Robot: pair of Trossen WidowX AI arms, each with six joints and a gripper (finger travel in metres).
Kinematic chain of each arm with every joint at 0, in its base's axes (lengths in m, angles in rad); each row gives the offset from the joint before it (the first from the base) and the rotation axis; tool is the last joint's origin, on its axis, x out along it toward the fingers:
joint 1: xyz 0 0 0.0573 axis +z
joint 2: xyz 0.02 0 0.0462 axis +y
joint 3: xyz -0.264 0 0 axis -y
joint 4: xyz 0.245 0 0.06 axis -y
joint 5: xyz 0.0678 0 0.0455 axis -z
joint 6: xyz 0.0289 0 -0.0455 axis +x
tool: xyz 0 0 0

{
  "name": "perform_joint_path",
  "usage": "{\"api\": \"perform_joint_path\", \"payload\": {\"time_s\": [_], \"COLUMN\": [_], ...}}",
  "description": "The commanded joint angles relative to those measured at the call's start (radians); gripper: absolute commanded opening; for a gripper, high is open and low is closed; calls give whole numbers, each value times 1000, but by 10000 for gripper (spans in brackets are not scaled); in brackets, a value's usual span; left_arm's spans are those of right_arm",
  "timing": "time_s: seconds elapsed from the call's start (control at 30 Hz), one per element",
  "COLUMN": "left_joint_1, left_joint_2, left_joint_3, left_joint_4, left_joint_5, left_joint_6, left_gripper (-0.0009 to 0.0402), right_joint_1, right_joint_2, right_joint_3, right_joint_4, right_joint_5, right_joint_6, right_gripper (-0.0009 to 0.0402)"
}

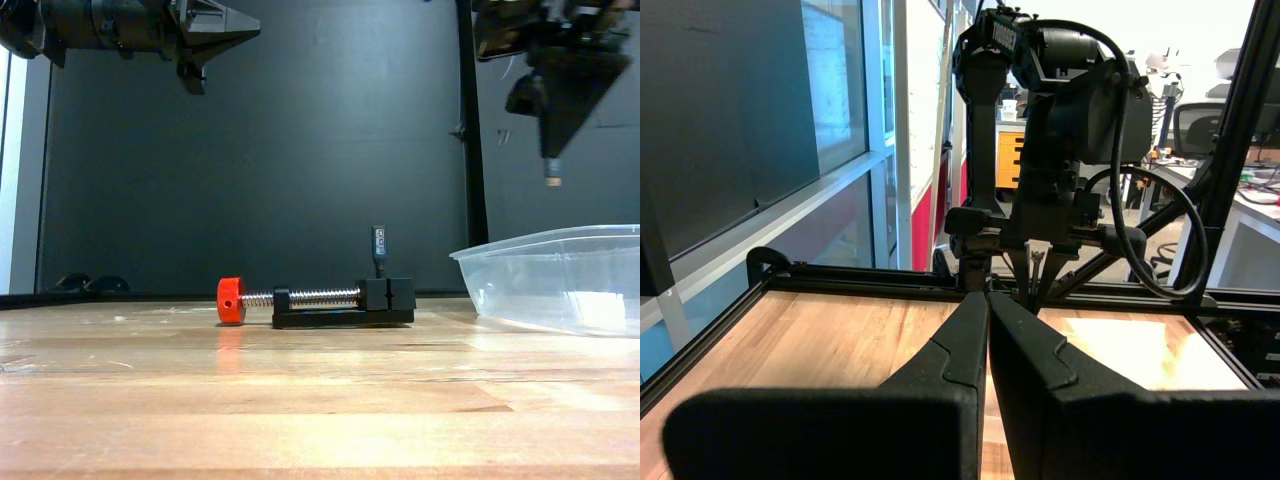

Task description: Pick the usb-c connector and install on the hub

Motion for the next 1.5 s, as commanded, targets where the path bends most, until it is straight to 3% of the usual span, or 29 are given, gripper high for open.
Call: {"api": "perform_joint_path", "payload": {"time_s": [0.03, 0.73, 1.5], "left_joint_1": [0, 0, 0], "left_joint_2": [0, 0, 0], "left_joint_3": [0, 0, 0], "left_joint_4": [0, 0, 0], "left_joint_5": [0, 0, 0], "left_joint_6": [0, 0, 0], "left_gripper": [0, 0, 0], "right_joint_1": [-18, -69, -84], "right_joint_2": [61, 404, 536], "right_joint_3": [57, 377, 509], "right_joint_4": [2, 4, 9], "right_joint_5": [10, 10, 10], "right_joint_6": [4, 29, 32], "right_gripper": [0, 0, 0]}}
